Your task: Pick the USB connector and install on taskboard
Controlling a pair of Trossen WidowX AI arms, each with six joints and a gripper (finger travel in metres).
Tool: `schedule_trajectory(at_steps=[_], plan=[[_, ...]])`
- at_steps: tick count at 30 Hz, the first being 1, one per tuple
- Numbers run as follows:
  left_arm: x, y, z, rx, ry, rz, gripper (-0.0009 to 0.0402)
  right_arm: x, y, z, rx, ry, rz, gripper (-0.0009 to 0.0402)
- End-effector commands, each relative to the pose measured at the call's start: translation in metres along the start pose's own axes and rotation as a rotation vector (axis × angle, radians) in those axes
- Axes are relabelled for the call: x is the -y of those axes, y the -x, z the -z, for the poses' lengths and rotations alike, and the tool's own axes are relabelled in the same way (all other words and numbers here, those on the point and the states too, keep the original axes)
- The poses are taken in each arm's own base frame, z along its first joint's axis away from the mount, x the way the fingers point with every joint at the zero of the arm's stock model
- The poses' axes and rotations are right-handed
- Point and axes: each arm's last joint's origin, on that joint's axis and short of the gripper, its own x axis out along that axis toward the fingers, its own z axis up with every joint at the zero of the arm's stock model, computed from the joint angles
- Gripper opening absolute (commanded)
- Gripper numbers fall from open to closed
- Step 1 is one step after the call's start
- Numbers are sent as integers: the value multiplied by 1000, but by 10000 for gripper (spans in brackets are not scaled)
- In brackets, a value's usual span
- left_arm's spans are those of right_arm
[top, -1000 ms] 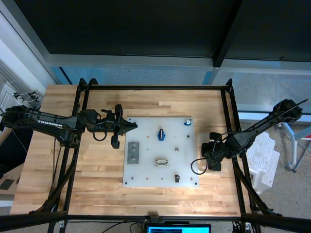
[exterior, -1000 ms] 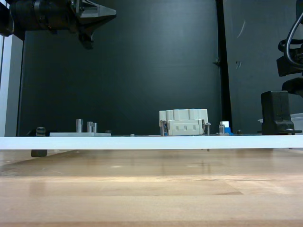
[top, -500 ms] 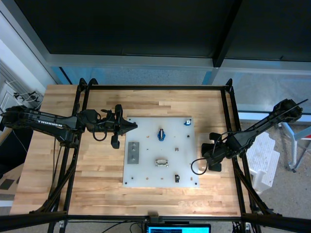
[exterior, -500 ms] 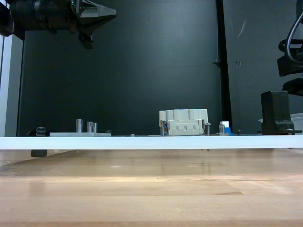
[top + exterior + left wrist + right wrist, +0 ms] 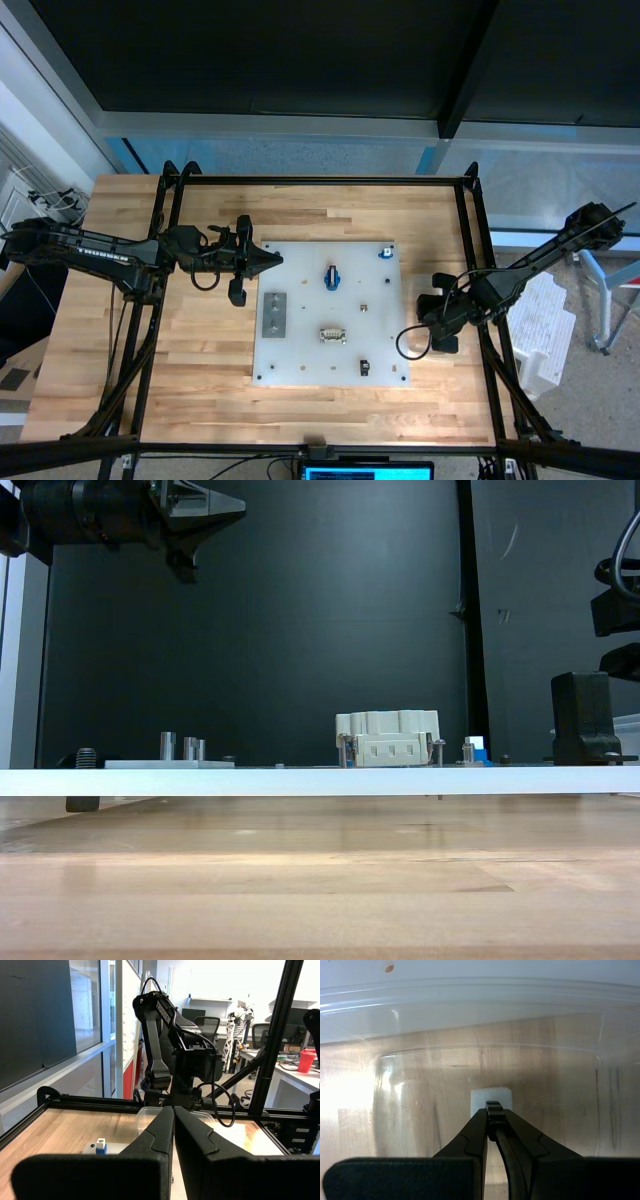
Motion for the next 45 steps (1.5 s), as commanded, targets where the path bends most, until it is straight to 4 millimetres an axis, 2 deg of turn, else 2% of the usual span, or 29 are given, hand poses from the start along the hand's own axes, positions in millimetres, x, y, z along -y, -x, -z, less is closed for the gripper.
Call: schedule_trajectory(at_steps=[1, 14, 34, 39, 45], plan=[[0, 0, 0, 1, 0, 0, 0, 1, 1, 2, 11, 1, -3, 0], [0, 0, 0, 0, 0, 0, 0, 3, 14, 1, 41, 12, -17, 0], [0, 0, 0, 0, 0, 0, 0, 1, 72, -23, 74, 27, -40, 0], [0, 0, 0, 0, 0, 0, 0, -2, 76, -27, 80, 28, -46, 0], [0, 0, 0, 0, 0, 1, 0, -15, 78, -42, 73, 52, -44, 0]])
